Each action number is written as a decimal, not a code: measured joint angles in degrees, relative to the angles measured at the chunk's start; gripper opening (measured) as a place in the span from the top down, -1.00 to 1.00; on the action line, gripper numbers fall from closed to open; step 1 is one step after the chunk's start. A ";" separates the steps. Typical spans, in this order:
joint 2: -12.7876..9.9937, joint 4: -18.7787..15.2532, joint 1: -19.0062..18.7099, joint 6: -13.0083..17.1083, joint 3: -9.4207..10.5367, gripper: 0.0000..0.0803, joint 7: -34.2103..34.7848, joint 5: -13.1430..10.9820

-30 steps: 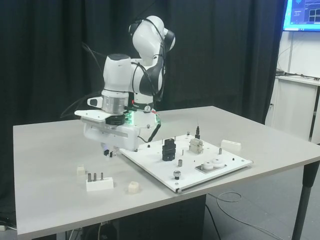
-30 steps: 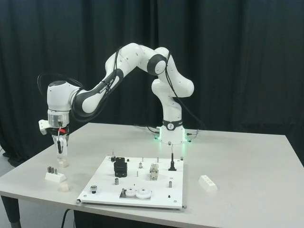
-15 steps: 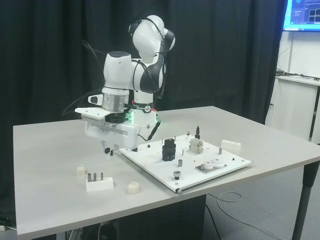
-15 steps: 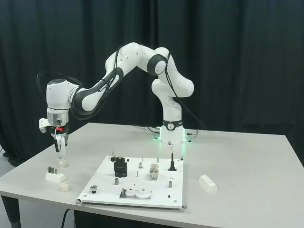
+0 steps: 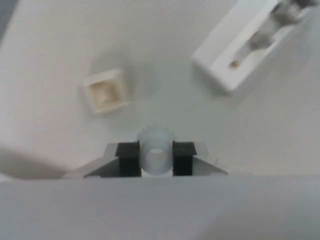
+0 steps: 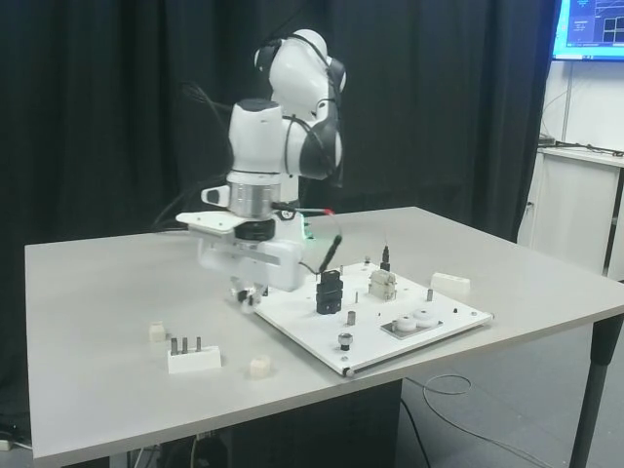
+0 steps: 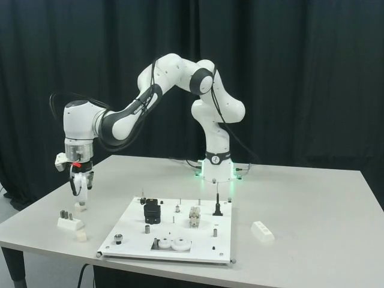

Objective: Insert small gear.

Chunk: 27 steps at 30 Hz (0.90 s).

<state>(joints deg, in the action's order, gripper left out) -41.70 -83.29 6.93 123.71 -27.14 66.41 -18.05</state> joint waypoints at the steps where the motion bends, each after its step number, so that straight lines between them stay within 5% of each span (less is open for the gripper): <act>1: 0.00 0.14 -0.32 -0.08 0.21 0.67 0.70 -0.08; 27: 0.01 2.36 -11.22 -2.76 1.33 0.67 17.74 -0.12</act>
